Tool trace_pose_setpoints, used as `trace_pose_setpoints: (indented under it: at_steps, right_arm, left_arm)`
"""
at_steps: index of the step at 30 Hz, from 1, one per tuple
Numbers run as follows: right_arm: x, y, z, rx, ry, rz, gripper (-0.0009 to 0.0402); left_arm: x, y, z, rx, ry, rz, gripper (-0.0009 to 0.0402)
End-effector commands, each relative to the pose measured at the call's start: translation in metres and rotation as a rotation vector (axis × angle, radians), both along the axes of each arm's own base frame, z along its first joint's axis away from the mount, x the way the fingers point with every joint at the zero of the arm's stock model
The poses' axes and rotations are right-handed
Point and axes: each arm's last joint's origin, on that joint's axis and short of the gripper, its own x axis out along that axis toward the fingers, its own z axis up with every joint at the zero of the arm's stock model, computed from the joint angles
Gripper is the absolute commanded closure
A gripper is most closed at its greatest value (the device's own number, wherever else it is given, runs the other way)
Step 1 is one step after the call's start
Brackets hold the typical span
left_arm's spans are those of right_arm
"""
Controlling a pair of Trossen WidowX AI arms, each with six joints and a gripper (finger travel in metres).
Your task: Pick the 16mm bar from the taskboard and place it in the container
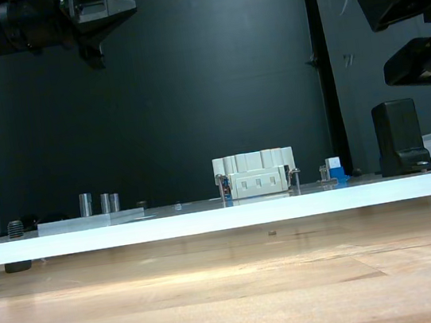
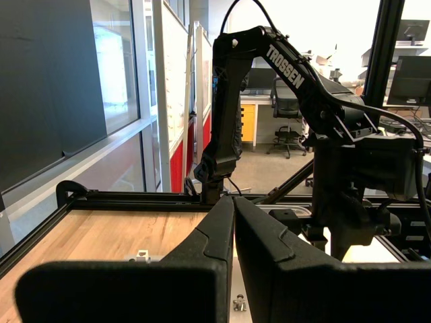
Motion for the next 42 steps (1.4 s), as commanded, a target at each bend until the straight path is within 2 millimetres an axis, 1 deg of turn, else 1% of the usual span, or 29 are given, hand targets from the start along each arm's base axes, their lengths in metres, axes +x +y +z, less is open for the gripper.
trace_pose_setpoints:
  at_steps: [1, 6, 17, 21, 29, 33, 42]
  right_arm:
    - [-0.001, 0.000, 0.005, 0.012, -0.016, -0.001, 0.0389]
    - [0.000, 0.000, 0.013, 0.011, -0.020, 0.001, 0.0389]
    - [0.000, 0.000, 0.047, -0.015, 0.000, -0.001, 0.0389]
    - [-0.004, -0.003, 0.059, -0.011, -0.006, -0.002, 0.0389]
    - [-0.013, -0.011, 0.078, 0.009, -0.050, -0.008, 0.0389]
    - [-0.016, -0.014, 0.082, -0.004, -0.057, -0.014, 0.0389]
    - [-0.017, -0.015, 0.082, -0.007, -0.053, -0.014, 0.0389]
  left_arm:
    - [0.000, 0.000, 0.000, 0.000, 0.000, 0.000, 0.0393]
    - [0.000, 0.000, 0.000, 0.000, 0.000, 0.000, 0.0393]
    - [0.000, 0.000, 0.000, 0.000, 0.000, 0.000, 0.0393]
    - [0.000, 0.000, 0.000, 0.000, 0.000, 0.000, 0.0393]
    - [0.000, 0.000, 0.000, 0.000, 0.000, 0.000, 0.0393]
    - [0.000, 0.000, 0.000, 0.000, 0.000, 0.000, 0.0393]
    - [0.000, 0.000, 0.000, 0.000, 0.000, 0.000, 0.0393]
